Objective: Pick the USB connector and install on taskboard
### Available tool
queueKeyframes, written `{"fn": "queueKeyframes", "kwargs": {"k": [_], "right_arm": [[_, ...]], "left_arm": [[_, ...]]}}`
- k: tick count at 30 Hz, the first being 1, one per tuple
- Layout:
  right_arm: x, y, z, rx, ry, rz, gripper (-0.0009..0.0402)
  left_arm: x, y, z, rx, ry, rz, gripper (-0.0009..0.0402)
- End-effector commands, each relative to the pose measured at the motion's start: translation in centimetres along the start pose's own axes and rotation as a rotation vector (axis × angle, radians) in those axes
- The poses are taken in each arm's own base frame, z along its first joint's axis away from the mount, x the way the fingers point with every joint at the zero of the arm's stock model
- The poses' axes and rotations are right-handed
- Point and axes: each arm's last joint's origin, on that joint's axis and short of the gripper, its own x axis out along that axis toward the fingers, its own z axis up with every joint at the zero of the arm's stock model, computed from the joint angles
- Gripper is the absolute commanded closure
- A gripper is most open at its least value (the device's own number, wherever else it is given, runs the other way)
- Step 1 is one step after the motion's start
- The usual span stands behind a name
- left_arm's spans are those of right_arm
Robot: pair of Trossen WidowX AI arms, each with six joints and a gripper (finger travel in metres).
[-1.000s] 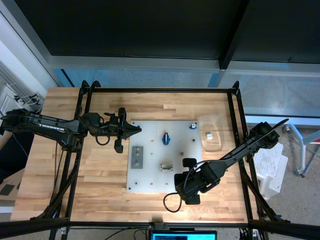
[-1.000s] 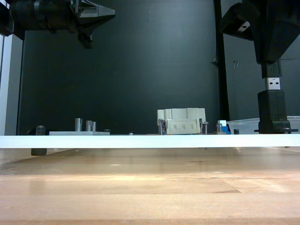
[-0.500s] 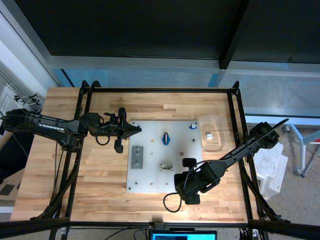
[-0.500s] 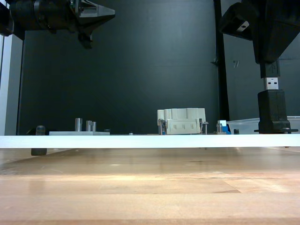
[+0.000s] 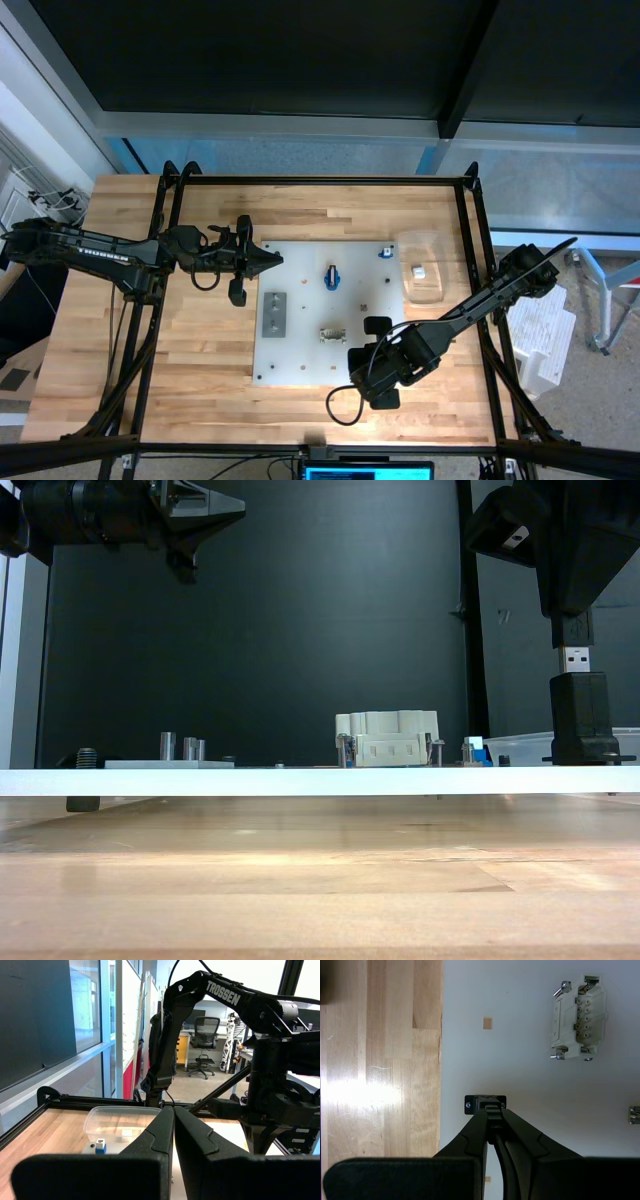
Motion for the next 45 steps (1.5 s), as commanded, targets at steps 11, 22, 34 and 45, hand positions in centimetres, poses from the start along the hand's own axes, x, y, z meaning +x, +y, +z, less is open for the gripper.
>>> {"fn": "queueKeyframes", "kwargs": {"k": [11, 22, 34, 45], "right_arm": [[0.2, 0.0, -0.2, -0.005, 0.008, -0.004, 0.0393], [2.3, -0.1, -1.2, -0.004, 0.008, 0.006, 0.0393], [2.1, -0.1, -1.2, -0.006, 0.001, 0.011, 0.0393], [1.7, -0.2, -1.1, -0.003, -0.009, 0.019, 0.0392]], "left_arm": [[0.0, 0.0, 0.0, 0.0, 0.0, 0.0, 0.0393], [0.0, 0.0, 0.0, 0.0, 0.0, 0.0, 0.0393], [0.0, 0.0, 0.0, 0.0, 0.0, 0.0, 0.0393], [0.0, 0.0, 0.0, 0.0, 0.0, 0.0, 0.0393]]}}
